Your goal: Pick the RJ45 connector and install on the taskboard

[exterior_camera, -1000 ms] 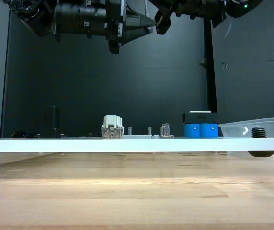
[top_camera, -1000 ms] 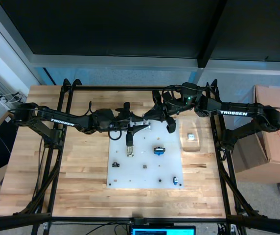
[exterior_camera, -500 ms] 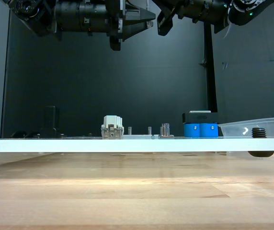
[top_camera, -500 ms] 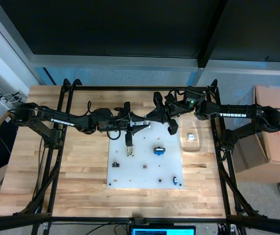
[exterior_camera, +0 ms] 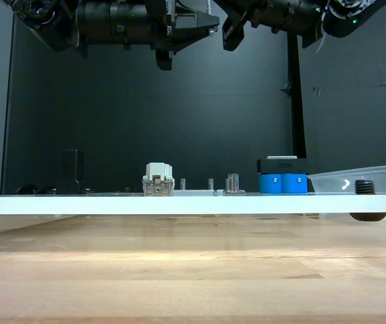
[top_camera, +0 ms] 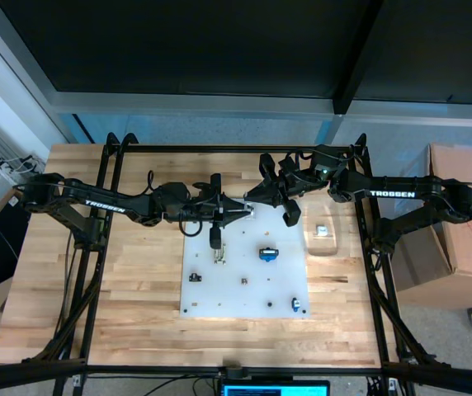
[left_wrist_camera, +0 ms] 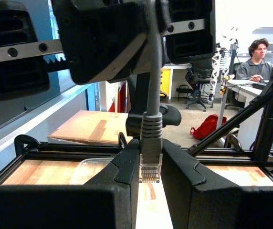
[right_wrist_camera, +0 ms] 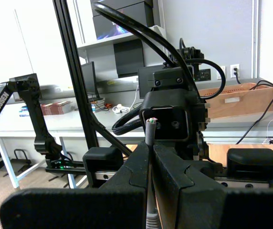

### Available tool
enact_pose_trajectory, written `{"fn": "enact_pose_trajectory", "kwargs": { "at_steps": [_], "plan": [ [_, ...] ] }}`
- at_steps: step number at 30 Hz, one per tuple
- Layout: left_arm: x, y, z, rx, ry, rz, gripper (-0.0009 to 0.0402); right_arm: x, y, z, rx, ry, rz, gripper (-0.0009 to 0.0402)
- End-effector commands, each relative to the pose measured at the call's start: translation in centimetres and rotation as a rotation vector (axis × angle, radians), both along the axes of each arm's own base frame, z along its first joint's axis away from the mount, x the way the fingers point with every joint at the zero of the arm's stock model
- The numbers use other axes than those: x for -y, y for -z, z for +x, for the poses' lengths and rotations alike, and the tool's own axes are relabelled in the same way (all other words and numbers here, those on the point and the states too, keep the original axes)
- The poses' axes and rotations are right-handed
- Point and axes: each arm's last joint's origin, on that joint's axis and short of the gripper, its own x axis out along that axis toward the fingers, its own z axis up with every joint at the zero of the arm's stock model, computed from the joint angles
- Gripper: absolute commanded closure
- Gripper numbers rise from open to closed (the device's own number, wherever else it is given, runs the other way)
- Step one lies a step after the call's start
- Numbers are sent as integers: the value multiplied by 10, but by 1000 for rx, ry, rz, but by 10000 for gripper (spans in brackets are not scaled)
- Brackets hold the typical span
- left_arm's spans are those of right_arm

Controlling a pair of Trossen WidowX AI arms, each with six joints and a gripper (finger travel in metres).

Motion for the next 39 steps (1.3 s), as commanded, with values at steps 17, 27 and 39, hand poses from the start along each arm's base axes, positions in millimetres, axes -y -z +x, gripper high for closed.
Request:
{"fn": "enact_pose_trajectory", "kwargs": {
  "at_steps": [17,27,39],
  "plan": [
    [-1,6,0,-66,-36,-14,393,1,5,-4,-166,108,74,233],
    [-3,13,-1,-134,-99,-22,393,-3,-9,-19,-327,312,112,190],
    [-5,2,2,-446,-380,51,393,-22,-44,-15,-721,776,262,190]
  ]
}}
